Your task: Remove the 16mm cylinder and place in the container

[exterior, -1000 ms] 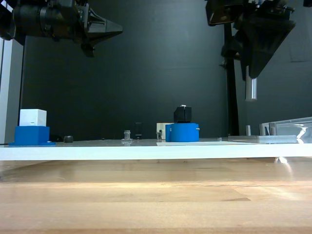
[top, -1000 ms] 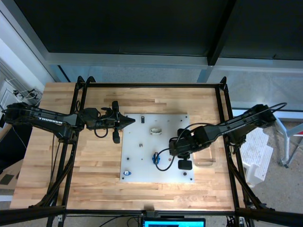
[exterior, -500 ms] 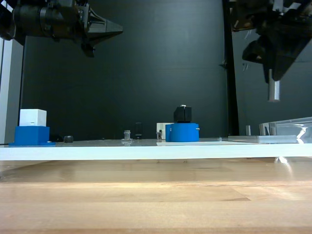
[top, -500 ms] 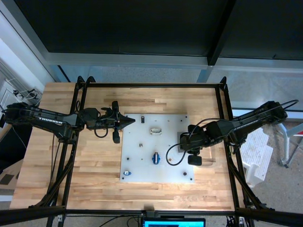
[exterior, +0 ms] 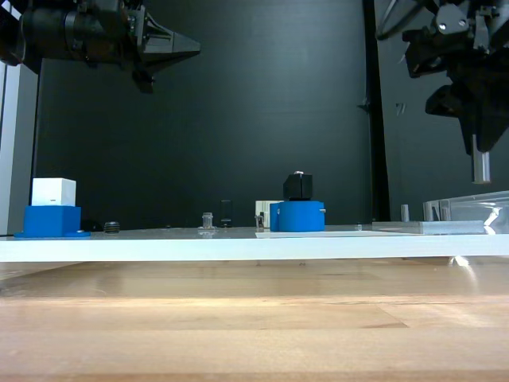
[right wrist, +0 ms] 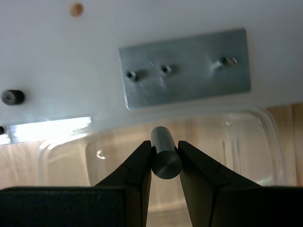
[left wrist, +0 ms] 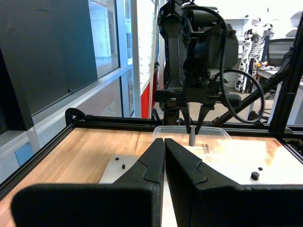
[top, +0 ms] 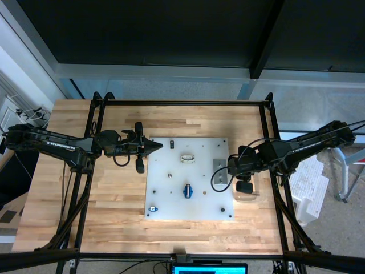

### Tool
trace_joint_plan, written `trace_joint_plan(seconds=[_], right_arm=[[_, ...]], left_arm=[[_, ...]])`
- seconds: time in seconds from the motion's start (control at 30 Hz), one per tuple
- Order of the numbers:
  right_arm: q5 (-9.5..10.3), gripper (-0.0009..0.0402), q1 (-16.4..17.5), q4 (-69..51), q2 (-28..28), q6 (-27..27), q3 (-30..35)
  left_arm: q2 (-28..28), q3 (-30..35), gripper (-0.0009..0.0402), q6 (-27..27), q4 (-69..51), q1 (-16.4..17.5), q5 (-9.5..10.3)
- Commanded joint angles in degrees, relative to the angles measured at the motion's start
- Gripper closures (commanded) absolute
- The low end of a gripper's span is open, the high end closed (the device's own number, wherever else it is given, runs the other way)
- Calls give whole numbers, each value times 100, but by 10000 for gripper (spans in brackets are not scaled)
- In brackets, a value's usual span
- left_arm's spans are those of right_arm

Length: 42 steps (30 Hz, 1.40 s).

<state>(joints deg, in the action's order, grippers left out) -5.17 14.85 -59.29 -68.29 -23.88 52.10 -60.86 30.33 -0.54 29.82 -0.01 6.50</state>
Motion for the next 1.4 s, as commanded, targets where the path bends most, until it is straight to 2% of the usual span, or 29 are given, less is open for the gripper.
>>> trace_joint_plan(seconds=[0.03, 0.3, 0.53, 0.73, 0.8, 0.87, 0.97, 1.17, 1.4], right_arm=[[0, 393, -57, -160, 140, -20, -129], [24, 393, -79, -461, 516, -192, -516], [44, 391, -72, -457, 529, -249, -693], [37, 331, -72, -391, 518, -271, -699], [151, 305, -72, -308, 518, -280, -699], [387, 282, -72, -157, 518, -269, -699], [396, 258, -68, -66, 518, -289, -699], [426, 232, -50, -61, 503, -409, -699], [376, 225, 7, 17, 485, -446, -695]], left_arm=[[0, 0, 393, 0, 2, 2, -2], [0, 0, 393, 0, 2, 2, 0], [0, 0, 393, 0, 2, 2, -2], [0, 0, 393, 0, 2, 2, -2], [0, 0, 393, 0, 2, 2, -2], [0, 0, 393, 0, 2, 2, -2], [0, 0, 393, 0, 2, 2, -2], [0, 0, 393, 0, 2, 0, -2], [0, 0, 393, 0, 2, 2, -2]])
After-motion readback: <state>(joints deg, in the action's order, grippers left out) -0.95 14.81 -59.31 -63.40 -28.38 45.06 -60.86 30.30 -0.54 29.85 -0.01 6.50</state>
